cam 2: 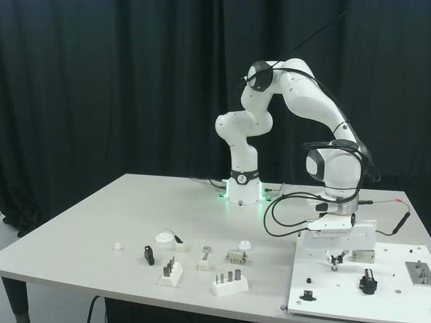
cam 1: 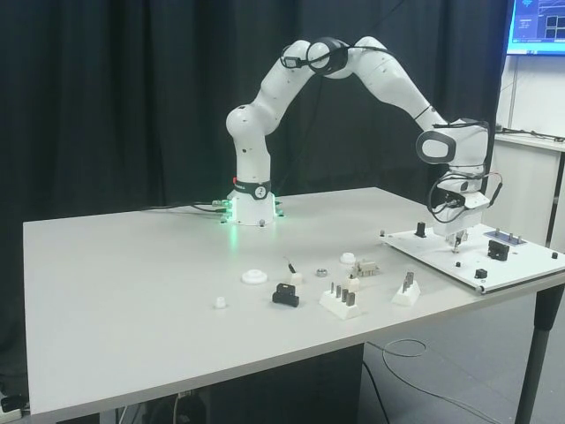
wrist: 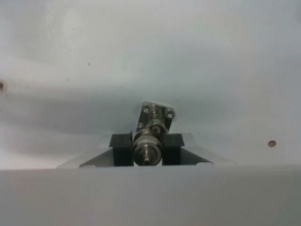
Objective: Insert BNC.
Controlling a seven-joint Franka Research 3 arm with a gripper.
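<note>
We have the BNC [wrist: 147,149] pinched between the black fingers [wrist: 121,149] of the gripper [wrist: 147,150], pads pressed against its metal barrel on both sides. In the wrist view the plug hangs directly over the socket [wrist: 156,115], a small metal flange with screws on the white board [cam 1: 459,261]. The two look nearly lined up, though whether they touch yet we cannot tell.

The step in hand seems to be the final approach before seating. Our next move calls for a straight descent along the socket axis, then probably a twist to lock the bayonet, with little sideways play allowed.

In the first room view the board sits at 3 o'clock on the desk [cam 1: 132,283], its far corner near the desk's edge. A black part [cam 1: 497,251] lies at 3 o'clock from the gripper, another [cam 1: 421,230] at 9 o'clock; both stand apart. Loose pieces toward the desk's middle are well away, so room above is open.
</note>
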